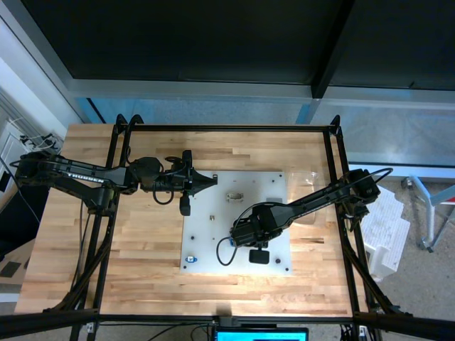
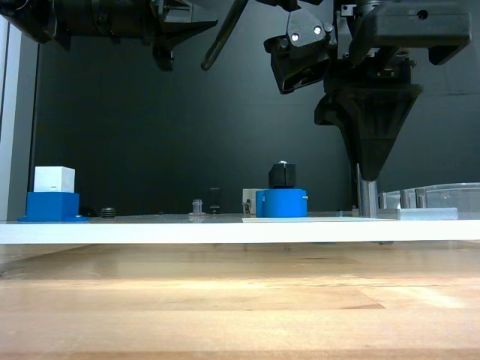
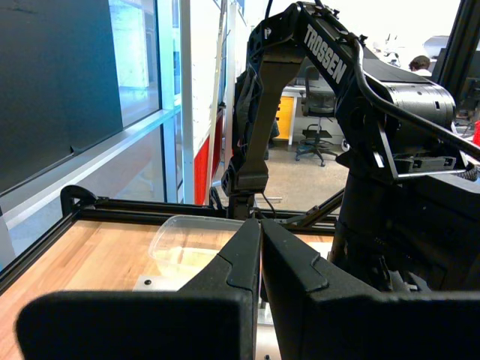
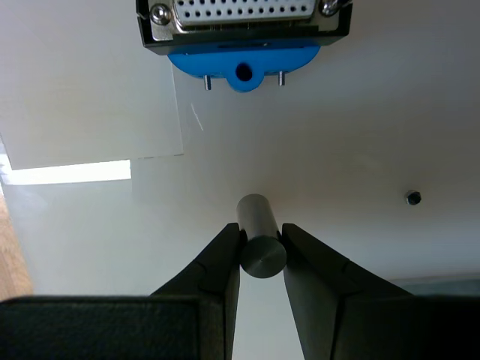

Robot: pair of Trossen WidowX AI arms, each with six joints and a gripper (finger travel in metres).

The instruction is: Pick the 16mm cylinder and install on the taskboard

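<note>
right hand (image 4: pixel 259 238) is clamping the 16mm cylinder (image 4: pixel 262 253) upright, its low end seemingly meeting the taskboard (image 1: pixel 206 241) near its middle. pick looks done; seating and release are pending. left hand (image 3: pixel 260 225), fingers together, is hovering over the taskboard's far-left edge.

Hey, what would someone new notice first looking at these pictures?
The right claw pinches a grey metal cylinder upright over the white board, near a blue-backed connector. The left claw, shut and empty, hangs high above the board's far left corner.

Bright, even light; soft shadows.
</note>
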